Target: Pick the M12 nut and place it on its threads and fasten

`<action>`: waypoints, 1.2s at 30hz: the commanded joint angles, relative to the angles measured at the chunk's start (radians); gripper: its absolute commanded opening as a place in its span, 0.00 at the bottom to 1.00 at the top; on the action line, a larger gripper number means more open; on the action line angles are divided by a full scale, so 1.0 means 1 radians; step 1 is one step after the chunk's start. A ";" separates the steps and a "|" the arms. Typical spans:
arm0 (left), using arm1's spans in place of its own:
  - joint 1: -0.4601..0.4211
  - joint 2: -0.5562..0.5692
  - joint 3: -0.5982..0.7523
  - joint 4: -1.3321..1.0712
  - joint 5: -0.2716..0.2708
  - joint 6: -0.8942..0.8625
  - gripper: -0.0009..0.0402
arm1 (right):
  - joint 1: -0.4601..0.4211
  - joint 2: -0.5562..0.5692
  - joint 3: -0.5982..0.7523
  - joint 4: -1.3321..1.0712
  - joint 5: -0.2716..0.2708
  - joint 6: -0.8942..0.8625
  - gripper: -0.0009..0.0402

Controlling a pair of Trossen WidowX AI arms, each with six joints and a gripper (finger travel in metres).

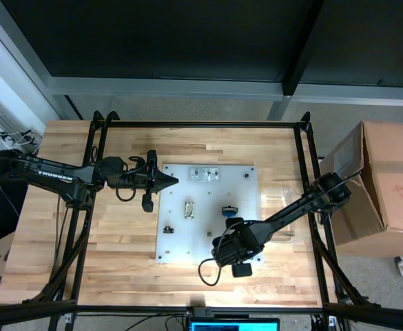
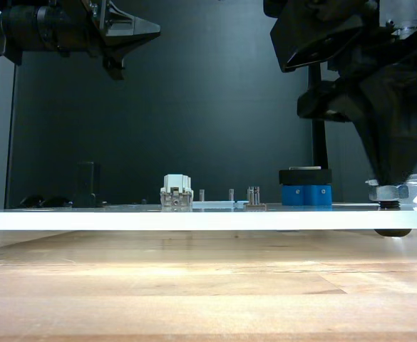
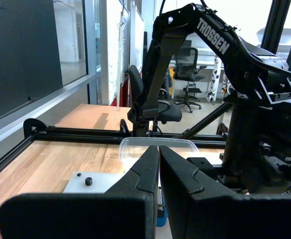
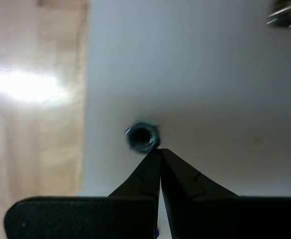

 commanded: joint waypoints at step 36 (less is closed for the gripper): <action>0.000 0.000 0.000 0.001 0.000 0.000 0.02 | 0.002 -0.008 -0.011 0.010 -0.200 -0.044 0.02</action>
